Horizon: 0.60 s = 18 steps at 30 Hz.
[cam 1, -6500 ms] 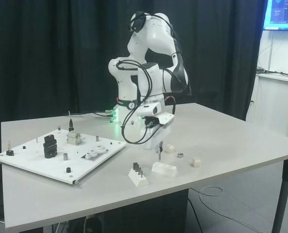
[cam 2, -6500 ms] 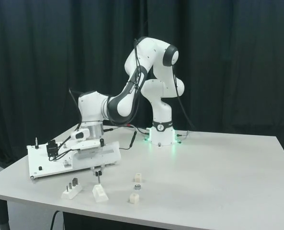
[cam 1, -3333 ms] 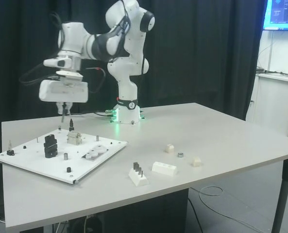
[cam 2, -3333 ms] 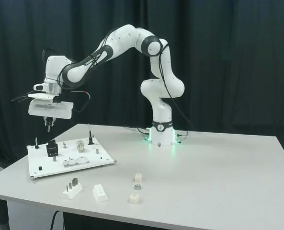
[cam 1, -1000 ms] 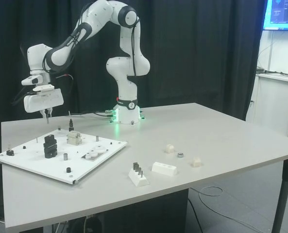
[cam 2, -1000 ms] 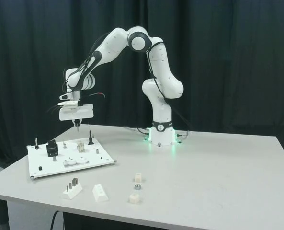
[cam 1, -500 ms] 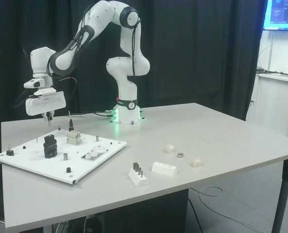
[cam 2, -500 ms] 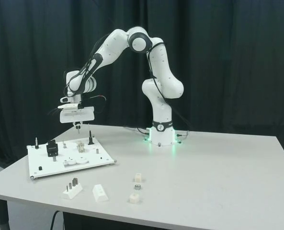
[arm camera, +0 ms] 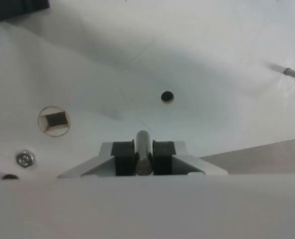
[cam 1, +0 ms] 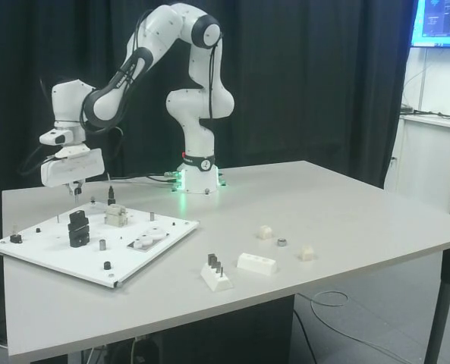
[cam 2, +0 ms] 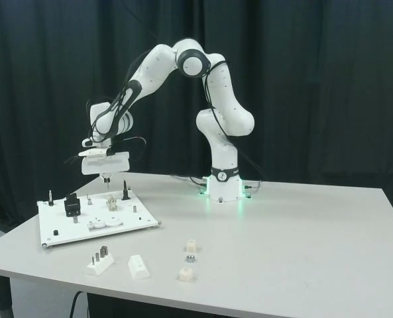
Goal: Insert round peg 2.
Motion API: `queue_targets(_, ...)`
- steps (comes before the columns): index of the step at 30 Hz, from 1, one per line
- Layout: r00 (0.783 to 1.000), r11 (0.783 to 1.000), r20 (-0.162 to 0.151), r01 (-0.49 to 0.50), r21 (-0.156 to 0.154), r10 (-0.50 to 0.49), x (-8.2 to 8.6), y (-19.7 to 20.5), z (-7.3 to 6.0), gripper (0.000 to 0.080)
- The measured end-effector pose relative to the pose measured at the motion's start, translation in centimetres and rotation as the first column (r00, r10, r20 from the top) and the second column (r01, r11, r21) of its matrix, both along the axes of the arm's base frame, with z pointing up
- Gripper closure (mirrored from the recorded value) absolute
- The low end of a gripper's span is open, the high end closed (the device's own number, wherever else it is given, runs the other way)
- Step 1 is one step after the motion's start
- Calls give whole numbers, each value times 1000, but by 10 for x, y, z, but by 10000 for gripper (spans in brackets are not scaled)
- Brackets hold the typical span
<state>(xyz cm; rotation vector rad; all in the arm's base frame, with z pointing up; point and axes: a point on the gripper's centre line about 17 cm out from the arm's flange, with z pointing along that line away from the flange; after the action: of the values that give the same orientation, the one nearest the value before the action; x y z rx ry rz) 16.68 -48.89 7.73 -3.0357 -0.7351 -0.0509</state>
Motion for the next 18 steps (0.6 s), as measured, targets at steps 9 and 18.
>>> queue_targets(9,1000,1000,-1,17,-11,-17,5,-1,-8,731)
queue_targets(18,1000,1000,-3,19,-22,-19,10,-2,-13,731)
